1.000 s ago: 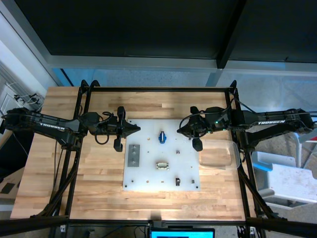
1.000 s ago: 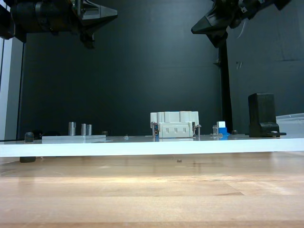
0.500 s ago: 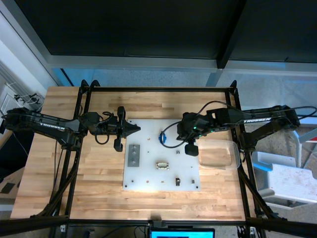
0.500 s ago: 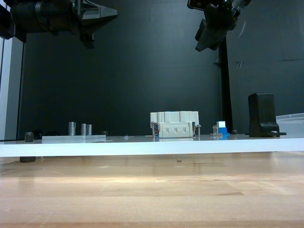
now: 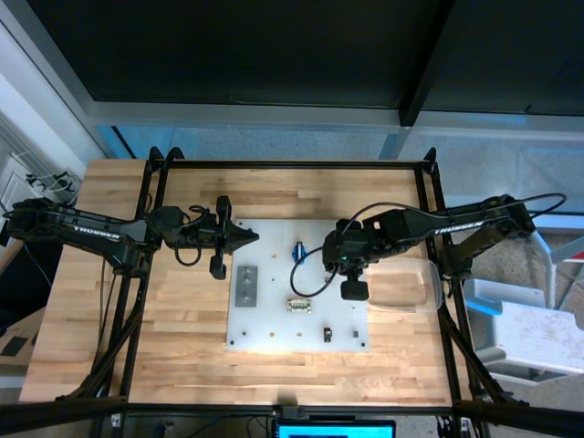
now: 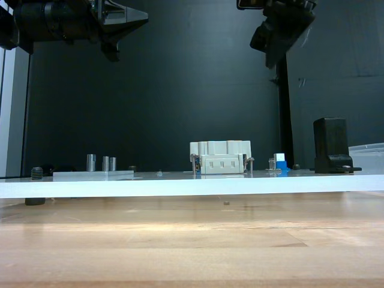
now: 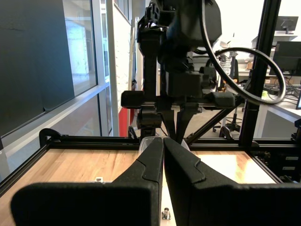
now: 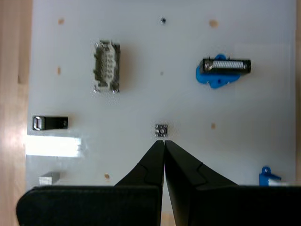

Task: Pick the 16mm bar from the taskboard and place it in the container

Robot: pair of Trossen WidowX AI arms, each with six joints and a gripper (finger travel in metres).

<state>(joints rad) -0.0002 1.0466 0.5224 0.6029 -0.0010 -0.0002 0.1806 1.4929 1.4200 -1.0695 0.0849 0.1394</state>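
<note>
Surface: butcher-block wood table (image 5: 182, 310) inside black frame rails.
Taskboard: matte white square plate (image 5: 274, 315); open wood to its left and near side.
Bars: 3 silver cylinders (image 6: 91, 162) stand upright in the grey block (image 5: 246, 285) on the board's left; cannot tell which is 16mm.
Container: clear rounded tray (image 5: 406, 290), just beside the board's right edge.
Left gripper (image 7: 162, 140): fingers pressed together, empty, high over the board's far-left corner.
Right gripper (image 8: 164, 141): fingers pressed together, empty, pointing down over the board's right half.

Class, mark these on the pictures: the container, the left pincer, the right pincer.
container (image 5: 407, 290): high view, bare floor, beside the taskboard (image 5: 274, 318).
left pincer (image 7: 163, 140): left wrist view, shut tips, above taskboard's far-left corner.
right pincer (image 8: 164, 141): right wrist view, shut tips, above taskboard's middle.
</note>
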